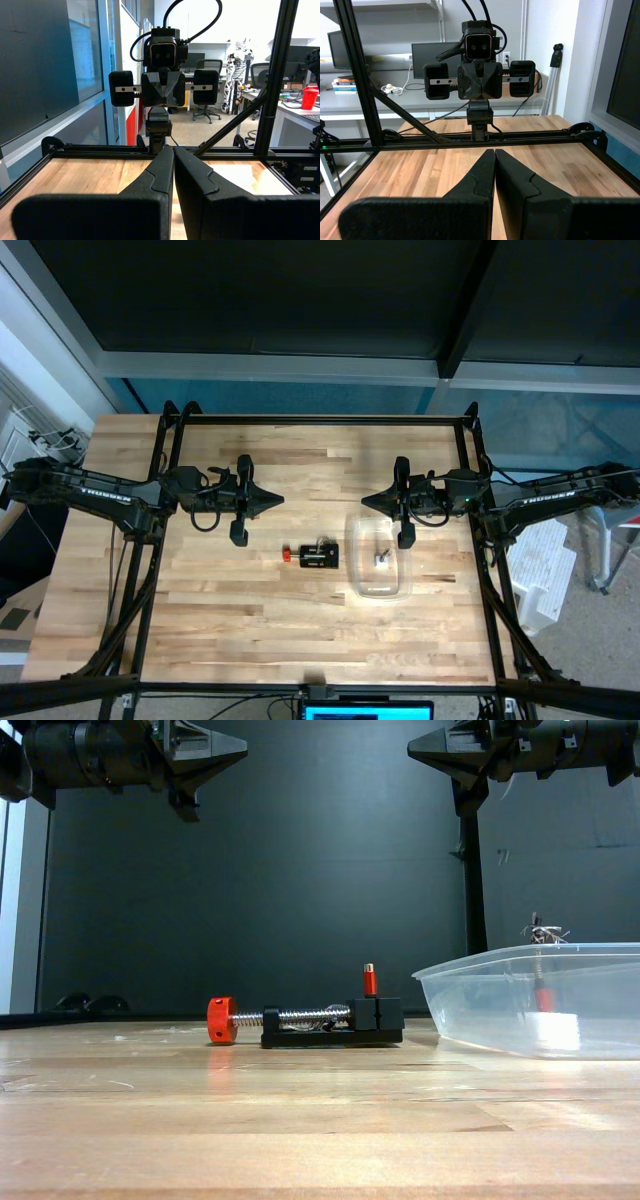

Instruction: Pick the rca connector and install on the hub

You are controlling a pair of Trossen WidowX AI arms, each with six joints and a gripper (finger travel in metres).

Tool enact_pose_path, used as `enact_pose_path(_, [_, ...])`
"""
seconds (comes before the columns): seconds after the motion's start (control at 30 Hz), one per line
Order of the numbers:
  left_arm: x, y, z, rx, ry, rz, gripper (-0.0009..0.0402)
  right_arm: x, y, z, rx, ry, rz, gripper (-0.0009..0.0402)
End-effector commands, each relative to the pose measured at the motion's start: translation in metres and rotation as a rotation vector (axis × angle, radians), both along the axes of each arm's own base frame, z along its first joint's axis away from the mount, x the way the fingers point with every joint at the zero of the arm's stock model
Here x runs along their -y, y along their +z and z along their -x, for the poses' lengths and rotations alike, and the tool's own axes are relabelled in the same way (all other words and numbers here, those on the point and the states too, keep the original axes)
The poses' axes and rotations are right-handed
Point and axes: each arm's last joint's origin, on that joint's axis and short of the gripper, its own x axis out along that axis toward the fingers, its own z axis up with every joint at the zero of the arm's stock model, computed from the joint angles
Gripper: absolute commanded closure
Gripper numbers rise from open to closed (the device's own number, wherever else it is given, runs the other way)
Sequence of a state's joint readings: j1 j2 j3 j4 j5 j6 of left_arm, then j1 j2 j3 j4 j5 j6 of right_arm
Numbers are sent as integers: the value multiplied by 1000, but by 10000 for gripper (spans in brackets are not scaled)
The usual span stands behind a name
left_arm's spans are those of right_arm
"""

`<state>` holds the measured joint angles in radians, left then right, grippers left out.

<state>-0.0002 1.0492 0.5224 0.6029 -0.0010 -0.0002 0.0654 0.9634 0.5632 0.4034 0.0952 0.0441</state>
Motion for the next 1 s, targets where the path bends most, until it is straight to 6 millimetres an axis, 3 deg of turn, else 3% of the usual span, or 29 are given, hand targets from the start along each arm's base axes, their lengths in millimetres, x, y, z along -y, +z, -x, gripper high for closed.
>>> enact_pose_path(0.03, [0, 0, 0, 0, 0, 0, 393, 0, 0, 0, 0, 1, 0, 393])
enact_pose_path(0.67, [0, 0, 0, 0, 0, 0, 393, -1, -1, 0, -5, 19, -60, 393])
enact_pose_path(1.0, [0, 0, 0, 0, 0, 0, 393, 0, 11, 0, -250, -44, -60, 393])
